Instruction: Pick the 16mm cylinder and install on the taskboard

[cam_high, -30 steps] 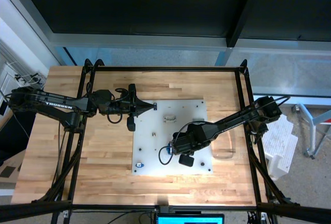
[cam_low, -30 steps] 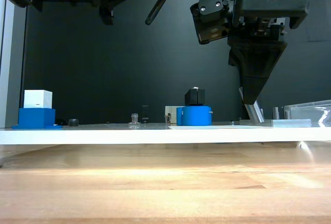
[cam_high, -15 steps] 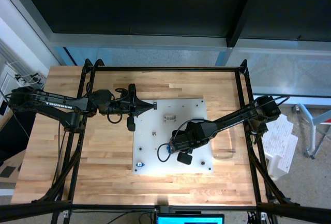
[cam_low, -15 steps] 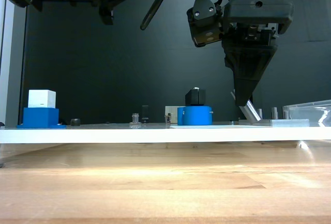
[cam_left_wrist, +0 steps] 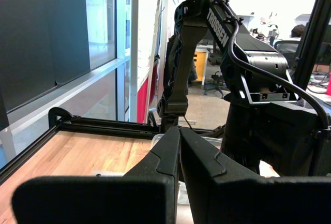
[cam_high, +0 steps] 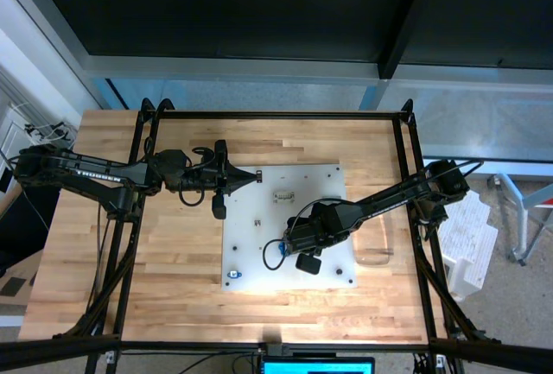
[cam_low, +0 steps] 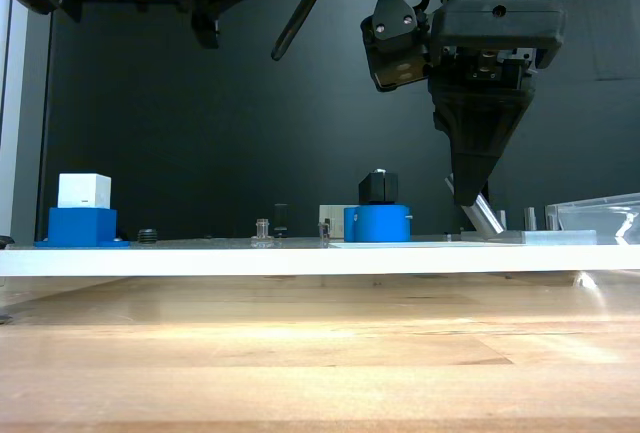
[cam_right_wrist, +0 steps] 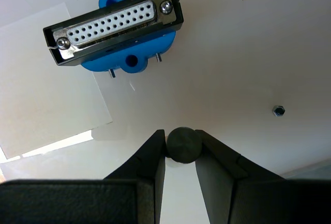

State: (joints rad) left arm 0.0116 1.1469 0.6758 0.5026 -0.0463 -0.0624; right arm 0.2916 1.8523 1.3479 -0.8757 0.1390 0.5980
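My right gripper [cam_right_wrist: 181, 149] is shut on the 16mm cylinder [cam_right_wrist: 182, 144], a small grey round peg between its fingertips. In the low view the cylinder [cam_low: 484, 215] hangs tilted, just above the taskboard [cam_low: 300, 245]. The taskboard [cam_high: 251, 253] is a white square plate in the middle of the table. My right gripper [cam_high: 292, 237] points down over the plate, next to the blue connector [cam_right_wrist: 116, 30]. My left gripper [cam_high: 257, 174] hovers above the plate's far left corner, shut on nothing, with its fingers [cam_left_wrist: 170, 151] pressed together.
A clear plastic tray [cam_high: 376, 244] lies by the plate's right edge. A blue base with a white cube [cam_low: 83, 218] stands at the plate's near left. A beige connector [cam_high: 282, 195] sits at the plate's far middle. A small nut [cam_right_wrist: 279, 111] lies on the plate.
My right gripper has moved a little to the left with the cylinder and lifted its lower end off the plate. The plate seems to have shifted slightly. The left arm has not moved.
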